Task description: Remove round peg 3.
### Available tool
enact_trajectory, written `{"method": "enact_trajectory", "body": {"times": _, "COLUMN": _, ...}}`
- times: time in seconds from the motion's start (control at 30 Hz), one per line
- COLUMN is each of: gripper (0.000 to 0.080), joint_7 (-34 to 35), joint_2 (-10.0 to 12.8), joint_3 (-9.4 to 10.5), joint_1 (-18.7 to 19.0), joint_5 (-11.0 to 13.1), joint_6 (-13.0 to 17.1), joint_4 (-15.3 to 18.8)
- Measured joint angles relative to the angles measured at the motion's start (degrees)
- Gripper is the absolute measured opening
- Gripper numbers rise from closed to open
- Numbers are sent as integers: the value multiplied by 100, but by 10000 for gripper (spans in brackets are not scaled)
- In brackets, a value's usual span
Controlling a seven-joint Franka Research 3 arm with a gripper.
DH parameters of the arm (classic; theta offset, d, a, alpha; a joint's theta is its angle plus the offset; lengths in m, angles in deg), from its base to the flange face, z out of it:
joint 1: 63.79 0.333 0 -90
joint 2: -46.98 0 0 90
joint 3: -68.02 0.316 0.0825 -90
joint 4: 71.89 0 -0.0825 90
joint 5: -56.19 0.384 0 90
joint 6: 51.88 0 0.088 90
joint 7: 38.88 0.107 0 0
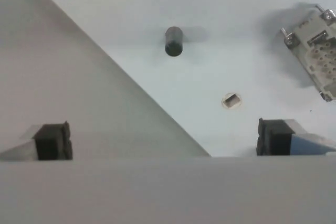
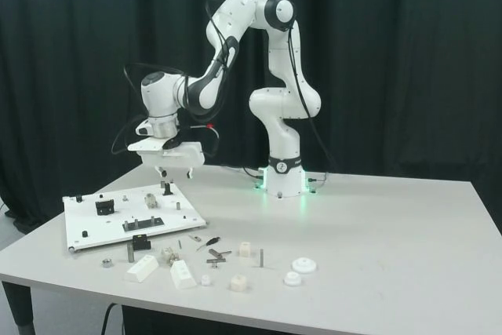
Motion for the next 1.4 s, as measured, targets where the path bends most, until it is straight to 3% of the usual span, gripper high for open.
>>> {"method": "enact_trajectory", "body": {"times": 0.03, "gripper": 778, "joint_7": 0, "joint_2": 17, "joint_3": -2, "joint_1": -3, "joint_5": 3, "joint_6": 49, "joint_4": 22}}
{"method": "enact_trajectory", "body": {"times": 0.33, "gripper": 795, "joint_7": -12, "joint_2": 301, "joint_3": -13, "joint_1": -33, "joint_5": 136, "joint_6": 592, "joint_4": 181}}
{"method": "enact_trajectory", "body": {"times": 0.53, "gripper": 799, "joint_7": -112, "joint_2": 584, "joint_3": -15, "joint_1": -33, "joint_5": 355, "joint_6": 864, "joint_4": 219}}
{"method": "enact_trajectory", "body": {"times": 0.9, "gripper": 800, "joint_7": -489, "joint_2": 1071, "joint_3": -7, "joint_1": -31, "joint_5": 902, "joint_6": 1174, "joint_4": 223}}
{"method": "enact_trajectory", "body": {"times": 1.4, "gripper": 800, "joint_7": -811, "joint_2": 1477, "joint_3": -2, "joint_1": -31, "joint_5": 1370, "joint_6": 1431, "joint_4": 222}}
